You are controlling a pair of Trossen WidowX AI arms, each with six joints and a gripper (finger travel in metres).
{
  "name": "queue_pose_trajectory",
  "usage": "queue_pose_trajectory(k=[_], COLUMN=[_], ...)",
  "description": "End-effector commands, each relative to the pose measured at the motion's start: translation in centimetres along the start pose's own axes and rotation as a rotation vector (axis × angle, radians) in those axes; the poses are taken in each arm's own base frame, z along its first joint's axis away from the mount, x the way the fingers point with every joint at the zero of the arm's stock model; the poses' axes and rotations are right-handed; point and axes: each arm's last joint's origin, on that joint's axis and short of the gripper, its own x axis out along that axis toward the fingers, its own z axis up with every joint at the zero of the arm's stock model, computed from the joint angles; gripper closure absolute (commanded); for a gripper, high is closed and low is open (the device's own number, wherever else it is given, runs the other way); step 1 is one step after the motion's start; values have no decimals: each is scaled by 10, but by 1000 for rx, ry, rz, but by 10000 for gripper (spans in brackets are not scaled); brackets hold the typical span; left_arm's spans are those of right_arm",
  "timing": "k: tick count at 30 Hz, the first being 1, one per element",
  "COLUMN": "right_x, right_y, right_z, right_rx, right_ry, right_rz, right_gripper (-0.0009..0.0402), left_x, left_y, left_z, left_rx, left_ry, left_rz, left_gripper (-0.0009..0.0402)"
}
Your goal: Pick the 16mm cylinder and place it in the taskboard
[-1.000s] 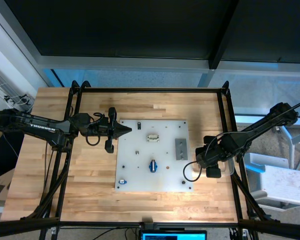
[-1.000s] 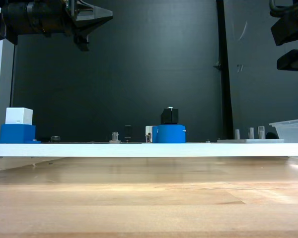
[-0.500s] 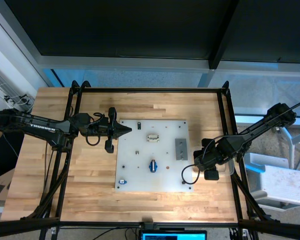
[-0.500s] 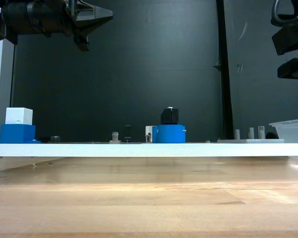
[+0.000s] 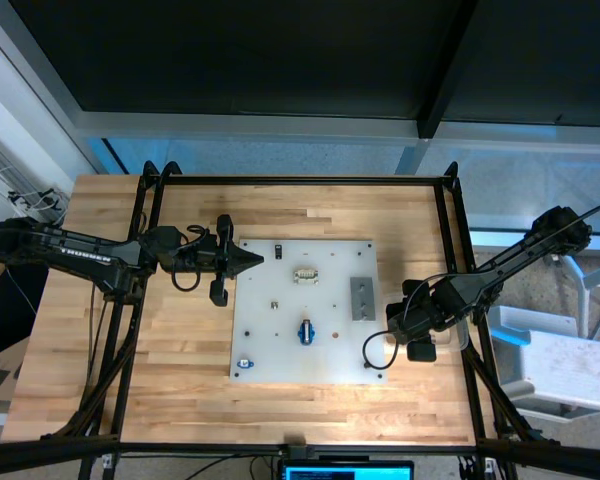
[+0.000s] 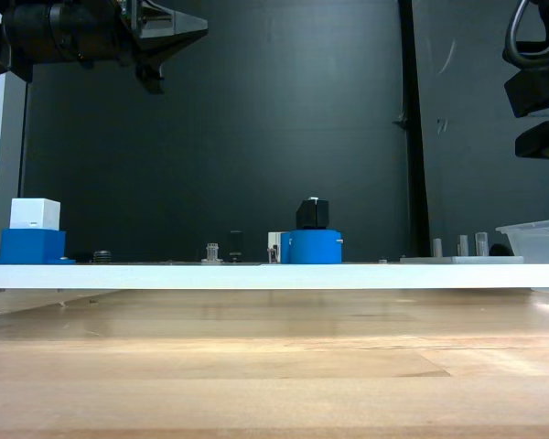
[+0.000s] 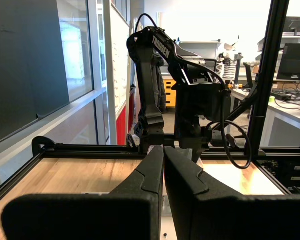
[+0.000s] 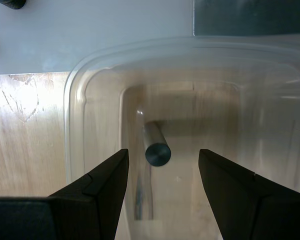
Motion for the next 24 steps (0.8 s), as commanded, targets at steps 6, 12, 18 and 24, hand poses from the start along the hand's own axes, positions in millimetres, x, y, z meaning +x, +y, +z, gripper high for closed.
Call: queue_pose_trajectory(k=[6,12,18,24], right_x=[9,13,20,23], right_y=[0,-1,-2,-3], right_z=[-2,-5,-7,-8], right_rx=[10,10,22,25], right_ry=[-9,-4,-17,-17], right_rz=[15,12,20,20], right_gripper=[199,199,199,199], left_x=[0,0,0,0], left_y=[0,0,0,0], left_z=[0,0,0,0], left_rx=[0,0,0,0], left_ry=[0,0,0,0], left_rz=[0,0,0,0], left_gripper=[393,393,393,393])
